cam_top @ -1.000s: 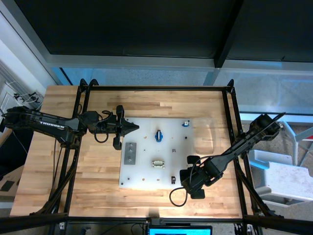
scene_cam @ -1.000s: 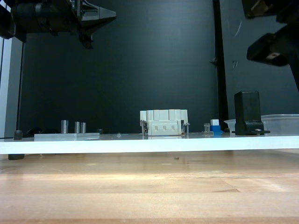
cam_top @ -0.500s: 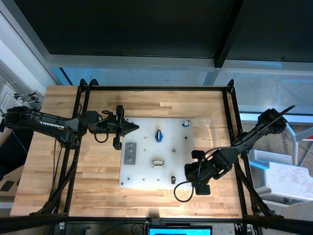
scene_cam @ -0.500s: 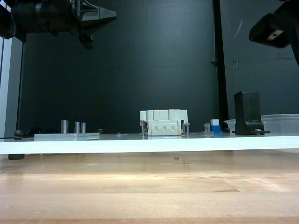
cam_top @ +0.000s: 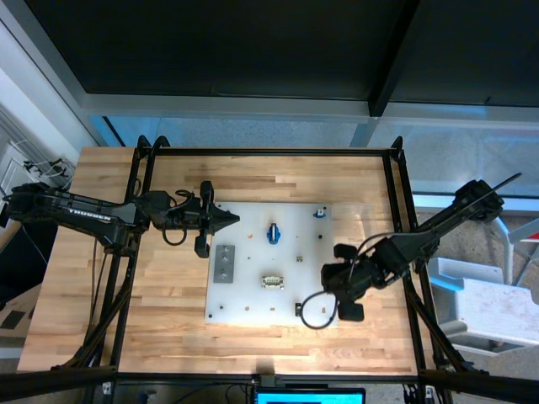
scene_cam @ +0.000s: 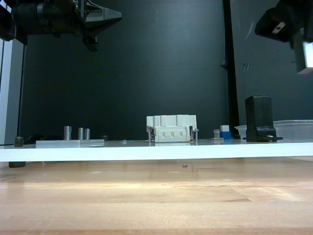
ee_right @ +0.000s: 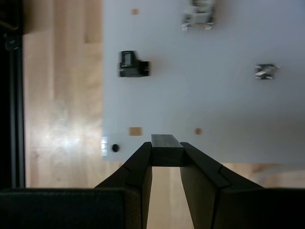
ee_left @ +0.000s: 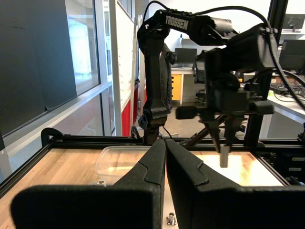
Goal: Pick the 16mm bar from the taskboard and place it in the container
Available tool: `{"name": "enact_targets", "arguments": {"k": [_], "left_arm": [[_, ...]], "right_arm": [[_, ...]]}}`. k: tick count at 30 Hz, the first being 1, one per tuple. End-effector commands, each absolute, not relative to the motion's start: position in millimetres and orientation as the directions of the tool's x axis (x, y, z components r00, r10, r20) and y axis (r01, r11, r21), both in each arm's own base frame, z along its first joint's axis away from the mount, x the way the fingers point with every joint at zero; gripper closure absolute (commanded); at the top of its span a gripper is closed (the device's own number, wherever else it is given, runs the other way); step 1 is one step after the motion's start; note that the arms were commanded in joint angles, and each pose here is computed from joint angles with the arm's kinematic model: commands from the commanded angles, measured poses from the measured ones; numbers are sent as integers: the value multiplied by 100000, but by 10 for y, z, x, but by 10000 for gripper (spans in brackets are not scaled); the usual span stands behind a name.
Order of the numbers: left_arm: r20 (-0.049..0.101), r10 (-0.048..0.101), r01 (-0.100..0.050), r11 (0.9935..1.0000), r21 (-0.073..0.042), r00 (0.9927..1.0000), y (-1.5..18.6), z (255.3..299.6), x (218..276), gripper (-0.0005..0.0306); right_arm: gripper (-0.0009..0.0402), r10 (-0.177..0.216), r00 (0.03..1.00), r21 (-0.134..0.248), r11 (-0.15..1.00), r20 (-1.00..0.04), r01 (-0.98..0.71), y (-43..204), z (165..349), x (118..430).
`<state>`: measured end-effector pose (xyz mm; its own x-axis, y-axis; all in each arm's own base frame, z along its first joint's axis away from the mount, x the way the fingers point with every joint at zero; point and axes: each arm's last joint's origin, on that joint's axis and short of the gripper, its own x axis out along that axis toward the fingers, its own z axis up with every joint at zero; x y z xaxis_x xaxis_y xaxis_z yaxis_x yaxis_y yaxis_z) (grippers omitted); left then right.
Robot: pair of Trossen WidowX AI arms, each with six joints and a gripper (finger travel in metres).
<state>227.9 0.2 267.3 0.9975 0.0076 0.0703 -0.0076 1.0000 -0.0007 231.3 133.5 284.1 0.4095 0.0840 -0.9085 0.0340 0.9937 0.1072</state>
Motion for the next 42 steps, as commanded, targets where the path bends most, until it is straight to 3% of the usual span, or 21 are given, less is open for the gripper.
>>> {"name": "enact_targets", "arguments": {"k": [1,10,20,35,42], "left_arm": [[6994,801,-798,99997,-74,99752,3,2672,2279,300],[6994,801,-798,99997,-74,99752,3,2672,2279,300],[6994,801,-798,99997,-74,99752,3,2672,2279,300],[6994,801,-798,99997,-74,99752,3,2672,2279,300],[6994,763,-760,99997,-74,99752,2,2672,2279,300]], "right_arm": [[357,5229,39344,9367,99182,-91786,8669,1187,2864,2317],[357,-3068,34456,6257,96458,-93826,25627,713,2854,2278],[357,-9173,27482,3603,90351,-95711,42706,259,2711,2088],[355,-11544,20127,605,85454,-97271,51935,97,2602,1877],[319,-11555,20393,720,85489,-97214,51875,98,2603,1879]]}}
